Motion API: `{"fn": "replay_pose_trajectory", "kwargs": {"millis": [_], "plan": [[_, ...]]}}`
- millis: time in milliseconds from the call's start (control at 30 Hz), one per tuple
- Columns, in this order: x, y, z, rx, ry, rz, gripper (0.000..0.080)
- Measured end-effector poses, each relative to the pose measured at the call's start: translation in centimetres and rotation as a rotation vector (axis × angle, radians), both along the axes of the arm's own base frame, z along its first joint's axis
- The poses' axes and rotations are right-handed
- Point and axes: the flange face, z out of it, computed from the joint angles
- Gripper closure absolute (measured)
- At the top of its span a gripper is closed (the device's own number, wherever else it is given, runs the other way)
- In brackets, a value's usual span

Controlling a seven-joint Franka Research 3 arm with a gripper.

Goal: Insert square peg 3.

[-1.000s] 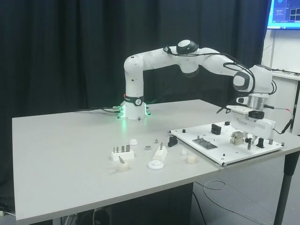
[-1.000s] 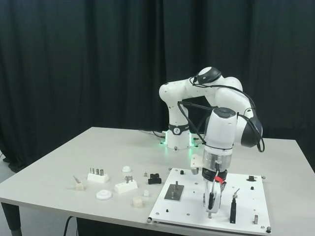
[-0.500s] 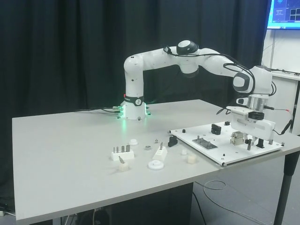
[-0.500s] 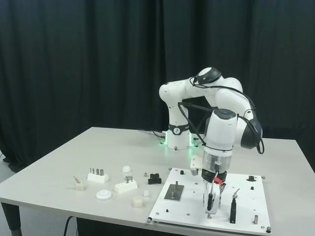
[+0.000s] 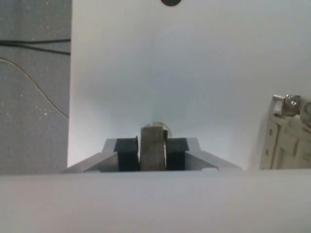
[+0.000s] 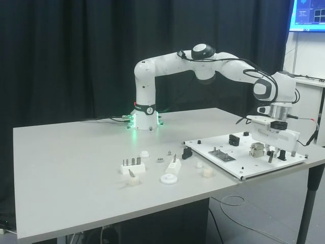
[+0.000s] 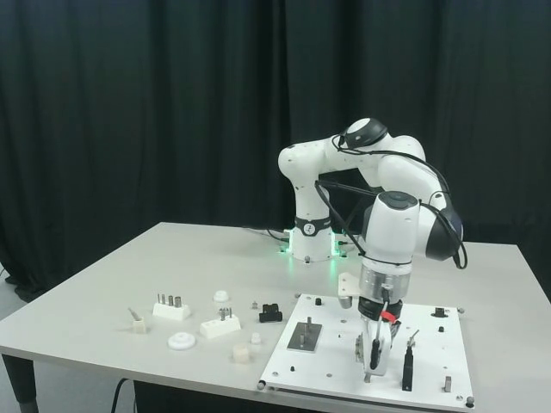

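With the peg clenched between its fingers, the tool hangs upright just over the white board on the tabletop, near the board's front edge. Wrist view shows the peg's grey square end pointing down at bare board, with a round shape peeking out behind it, possibly the hole; cannot tell for sure. Step in hand looks like alignment before insertion. Next move calls for squaring the peg to its hole, then a straight, slow push down.
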Motion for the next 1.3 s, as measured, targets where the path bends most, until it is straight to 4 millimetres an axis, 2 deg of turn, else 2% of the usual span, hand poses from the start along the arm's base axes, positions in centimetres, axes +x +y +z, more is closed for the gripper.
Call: {"fn": "replay_pose_trajectory", "kwargs": {"millis": [1300], "plan": [[0.19,-0.79,0.05,0.013,0.012,-0.018,0.0687]]}}
